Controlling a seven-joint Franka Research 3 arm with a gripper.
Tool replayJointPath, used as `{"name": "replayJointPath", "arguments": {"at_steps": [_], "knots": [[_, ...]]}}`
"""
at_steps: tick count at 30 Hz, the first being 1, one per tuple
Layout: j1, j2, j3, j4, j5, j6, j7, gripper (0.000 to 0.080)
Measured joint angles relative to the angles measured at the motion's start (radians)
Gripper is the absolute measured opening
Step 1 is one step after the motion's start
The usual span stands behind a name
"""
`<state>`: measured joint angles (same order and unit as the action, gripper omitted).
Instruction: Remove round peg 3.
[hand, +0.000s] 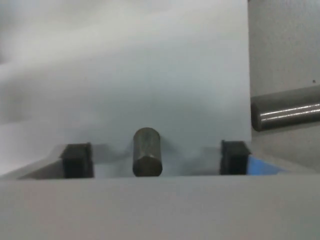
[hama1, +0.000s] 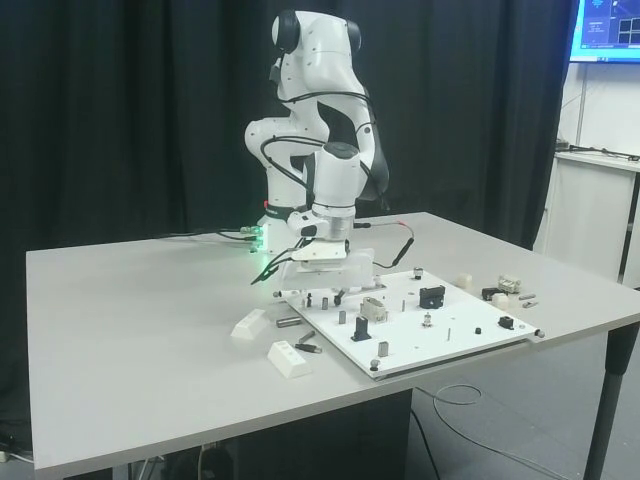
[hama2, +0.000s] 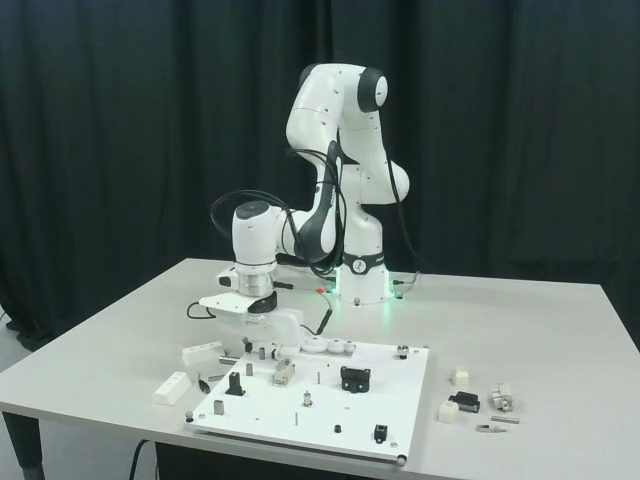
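A short grey round peg (hand: 146, 151) stands upright on the white board (hand: 150, 75) in the wrist view. My gripper (hand: 156, 159) is open, with one black fingertip on each side of the peg and a gap to both. The room views show the gripper (hama1: 326, 295) (hama2: 257, 347) lowered onto the board's (hama1: 430, 335) (hama2: 330, 400) corner nearest the arm's base, pointing straight down. From those views, the peg itself is too small to tell apart from the fingers.
A second grey round peg (hand: 287, 107) lies on the grey table just off the board's edge. Two white blocks (hama1: 250, 325) (hama1: 290, 358) sit on the table beside the board. Several small fixtures stand on the board, and loose parts (hama2: 470, 400) lie past its other side.
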<state>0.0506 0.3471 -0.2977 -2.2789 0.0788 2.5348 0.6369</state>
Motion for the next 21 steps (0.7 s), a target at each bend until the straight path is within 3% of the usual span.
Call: {"name": "replayJointPath", "arguments": {"at_steps": [1, 2, 7, 8, 17, 18, 21], "knots": [[0.0, 0.0, 0.0, 0.0, 0.0, 0.0, 0.0, 0.08], [0.0, 0.0, 0.0, 0.0, 0.0, 0.0, 0.0, 0.0516], [0.0, 0.0, 0.0, 0.0, 0.0, 0.0, -0.001, 0.0516], [0.0, 0.0, 0.0, 0.0, 0.0, 0.001, -0.001, 0.034], [0.004, 0.0, 0.002, 0.0, 0.014, 0.0, -0.001, 0.034], [0.004, 0.0, 0.002, 0.0, 0.014, 0.0, -0.001, 0.0113], [0.004, 0.0, 0.002, 0.0, 0.014, 0.0, -0.001, 0.0113]]}}
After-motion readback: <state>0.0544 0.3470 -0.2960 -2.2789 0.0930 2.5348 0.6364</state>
